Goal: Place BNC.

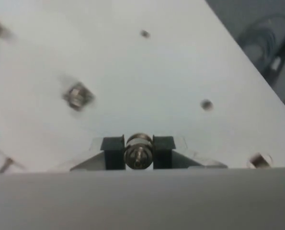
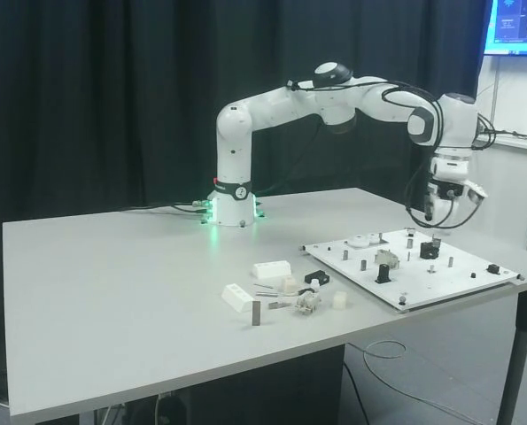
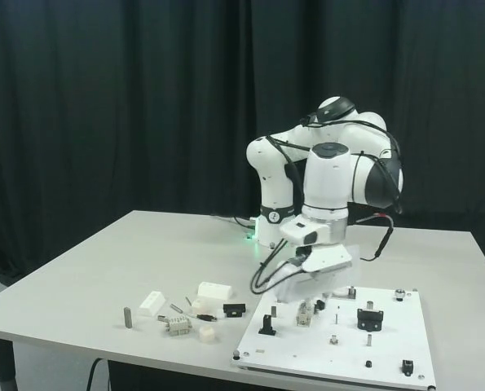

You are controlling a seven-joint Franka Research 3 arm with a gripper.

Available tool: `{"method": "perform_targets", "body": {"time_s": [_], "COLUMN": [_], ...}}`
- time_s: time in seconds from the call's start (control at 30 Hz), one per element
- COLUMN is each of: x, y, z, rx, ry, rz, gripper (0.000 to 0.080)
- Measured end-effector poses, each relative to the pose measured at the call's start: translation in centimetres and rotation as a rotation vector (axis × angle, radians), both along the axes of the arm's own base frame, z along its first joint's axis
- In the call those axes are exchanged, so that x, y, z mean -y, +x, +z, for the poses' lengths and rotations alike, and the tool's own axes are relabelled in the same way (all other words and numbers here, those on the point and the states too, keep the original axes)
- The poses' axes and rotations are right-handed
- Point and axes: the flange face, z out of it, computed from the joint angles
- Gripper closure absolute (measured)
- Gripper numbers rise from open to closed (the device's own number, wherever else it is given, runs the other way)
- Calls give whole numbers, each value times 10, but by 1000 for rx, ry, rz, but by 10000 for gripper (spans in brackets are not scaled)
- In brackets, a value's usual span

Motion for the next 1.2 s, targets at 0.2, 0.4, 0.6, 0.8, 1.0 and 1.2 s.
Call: {"method": "perform_targets", "body": {"time_s": [0.2,0.4,0.6,0.8,1.0,1.2], "x": [28,62,99,138,176,214], "y": [6,12,15,15,8,-4], "z": [3,5,8,12,15,17], "rx": [4,8,21,33,31,40], "ry": [-28,-45,-61,-87,-119,-146], "rz": [-85,-149,-207,-261,-296,-339], "gripper": [683,683,683,683,683,683]}}
